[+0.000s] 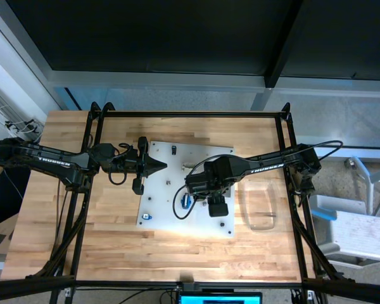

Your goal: Pick the 16mm cylinder and place it in the container

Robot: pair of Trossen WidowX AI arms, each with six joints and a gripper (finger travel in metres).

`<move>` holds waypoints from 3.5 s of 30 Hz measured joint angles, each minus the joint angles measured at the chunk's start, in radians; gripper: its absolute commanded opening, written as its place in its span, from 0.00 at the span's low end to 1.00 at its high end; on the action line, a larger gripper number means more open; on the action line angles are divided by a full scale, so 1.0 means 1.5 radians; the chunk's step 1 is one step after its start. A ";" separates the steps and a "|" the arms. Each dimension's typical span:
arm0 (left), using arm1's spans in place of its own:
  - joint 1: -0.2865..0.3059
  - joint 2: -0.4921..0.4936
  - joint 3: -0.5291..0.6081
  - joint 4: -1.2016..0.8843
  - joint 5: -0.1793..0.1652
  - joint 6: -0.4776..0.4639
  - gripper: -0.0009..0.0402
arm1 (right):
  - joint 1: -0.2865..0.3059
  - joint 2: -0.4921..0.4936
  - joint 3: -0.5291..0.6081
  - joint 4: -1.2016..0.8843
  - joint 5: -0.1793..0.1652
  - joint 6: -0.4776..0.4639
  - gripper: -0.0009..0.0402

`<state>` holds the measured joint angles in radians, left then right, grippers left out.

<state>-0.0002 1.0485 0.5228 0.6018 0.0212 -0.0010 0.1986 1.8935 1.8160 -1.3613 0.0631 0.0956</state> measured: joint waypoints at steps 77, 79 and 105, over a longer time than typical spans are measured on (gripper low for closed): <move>0.000 0.000 0.000 0.000 0.000 0.000 0.02 | 0.020 0.070 -0.180 0.256 0.013 0.032 0.09; 0.000 0.000 0.000 0.000 0.000 0.000 0.02 | 0.020 0.070 -0.180 0.256 0.012 0.032 0.06; 0.000 0.000 0.000 0.000 0.000 0.000 0.02 | 0.020 -0.026 -0.180 0.193 0.010 0.055 0.04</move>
<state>-0.0002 1.0485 0.5224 0.6022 0.0212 -0.0010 0.2287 1.8549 1.5463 -1.0725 0.0776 0.1783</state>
